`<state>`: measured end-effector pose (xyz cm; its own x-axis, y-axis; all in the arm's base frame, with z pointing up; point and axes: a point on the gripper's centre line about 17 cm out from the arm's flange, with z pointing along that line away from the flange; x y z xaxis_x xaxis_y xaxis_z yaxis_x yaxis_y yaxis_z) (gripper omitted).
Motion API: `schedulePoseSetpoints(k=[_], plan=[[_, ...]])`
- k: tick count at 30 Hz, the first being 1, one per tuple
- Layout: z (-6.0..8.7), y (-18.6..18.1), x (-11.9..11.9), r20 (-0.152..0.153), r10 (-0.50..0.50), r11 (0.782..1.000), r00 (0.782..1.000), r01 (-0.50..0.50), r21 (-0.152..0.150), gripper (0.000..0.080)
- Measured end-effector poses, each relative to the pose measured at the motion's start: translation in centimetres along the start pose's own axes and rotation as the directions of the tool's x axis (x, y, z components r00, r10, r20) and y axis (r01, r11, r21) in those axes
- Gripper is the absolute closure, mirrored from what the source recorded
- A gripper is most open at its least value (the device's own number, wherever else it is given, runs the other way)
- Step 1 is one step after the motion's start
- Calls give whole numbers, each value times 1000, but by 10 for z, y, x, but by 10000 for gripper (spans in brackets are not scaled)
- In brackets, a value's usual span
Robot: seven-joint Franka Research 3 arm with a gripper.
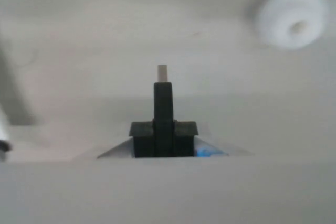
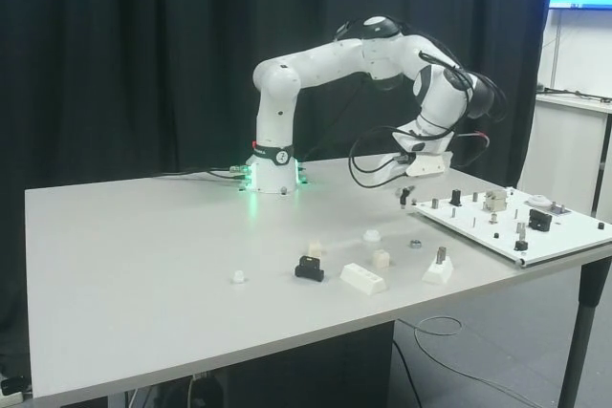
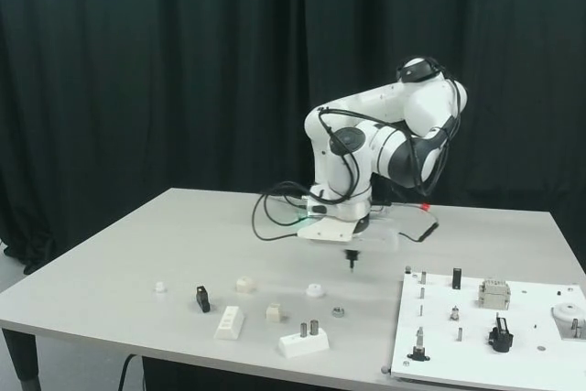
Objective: Insert USB.
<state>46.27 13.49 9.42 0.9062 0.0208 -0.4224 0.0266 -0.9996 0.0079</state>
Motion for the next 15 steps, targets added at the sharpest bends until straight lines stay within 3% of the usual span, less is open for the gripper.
schedulePoseSetpoints(k=[7, 15], plan=[[9, -38, -15, 11, 94, 993, 996, -94, 66, 731], [9, -81, -30, 43, 218, 966, 975, -222, 135, 731]])
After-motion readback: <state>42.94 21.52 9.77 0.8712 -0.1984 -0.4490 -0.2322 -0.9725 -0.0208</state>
